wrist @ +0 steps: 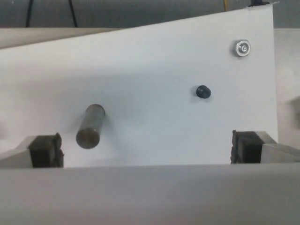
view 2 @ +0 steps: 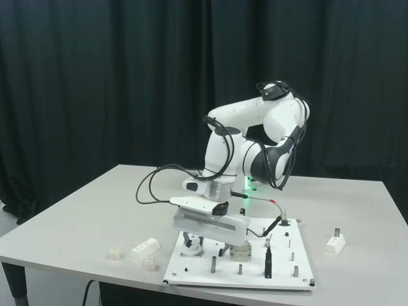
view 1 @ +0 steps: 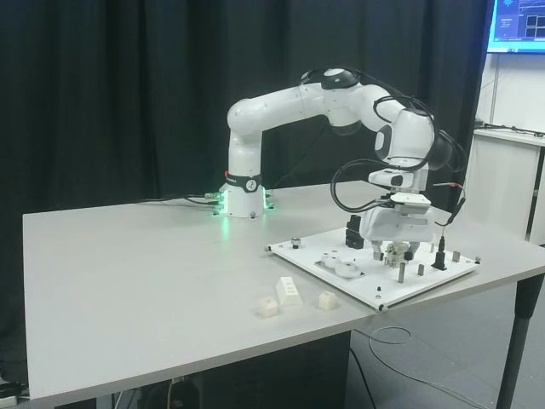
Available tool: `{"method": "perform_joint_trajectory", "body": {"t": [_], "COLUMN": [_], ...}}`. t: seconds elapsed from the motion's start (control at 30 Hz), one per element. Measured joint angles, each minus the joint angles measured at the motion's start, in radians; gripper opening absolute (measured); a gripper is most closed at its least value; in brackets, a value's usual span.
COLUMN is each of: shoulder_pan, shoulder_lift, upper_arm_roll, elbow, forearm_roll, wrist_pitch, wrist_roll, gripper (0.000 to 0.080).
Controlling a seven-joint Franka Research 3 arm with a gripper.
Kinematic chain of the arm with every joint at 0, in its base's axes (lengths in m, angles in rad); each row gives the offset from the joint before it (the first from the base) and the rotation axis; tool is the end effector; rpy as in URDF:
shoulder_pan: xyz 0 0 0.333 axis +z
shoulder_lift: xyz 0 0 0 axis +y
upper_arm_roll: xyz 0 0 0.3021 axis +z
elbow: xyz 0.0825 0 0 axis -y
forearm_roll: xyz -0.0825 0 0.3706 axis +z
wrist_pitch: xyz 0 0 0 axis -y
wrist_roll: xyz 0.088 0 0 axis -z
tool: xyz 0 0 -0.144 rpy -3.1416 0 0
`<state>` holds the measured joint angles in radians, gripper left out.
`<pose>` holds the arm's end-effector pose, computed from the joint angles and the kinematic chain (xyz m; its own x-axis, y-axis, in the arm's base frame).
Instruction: Insert round peg 3.
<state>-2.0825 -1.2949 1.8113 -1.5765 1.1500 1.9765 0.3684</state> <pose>0.6734 0.0701 0.2074 0.7036 -0.6802 0.2054 -0.7033 -0.7080 0.0647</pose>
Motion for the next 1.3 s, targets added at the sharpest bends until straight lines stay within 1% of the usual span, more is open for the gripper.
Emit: {"method": "perform_joint_trajectory", "body": {"t": [0.67, 1.13, 1.3], "shoulder_pan": [-0.001, -0.005, -0.007], "shoulder_lift": [-0.001, -0.002, -0.006], "upper_arm_roll": [-0.001, 0.011, 0.016], "elbow": [-0.022, -0.026, -0.029], "forearm_roll": [0.001, 0.003, 0.003], "wrist_pitch": [0.01, 0.043, 0.063], "wrist_roll": [0.006, 0.012, 0.012], "gripper": [0.08, 0.08, 0.08]}}
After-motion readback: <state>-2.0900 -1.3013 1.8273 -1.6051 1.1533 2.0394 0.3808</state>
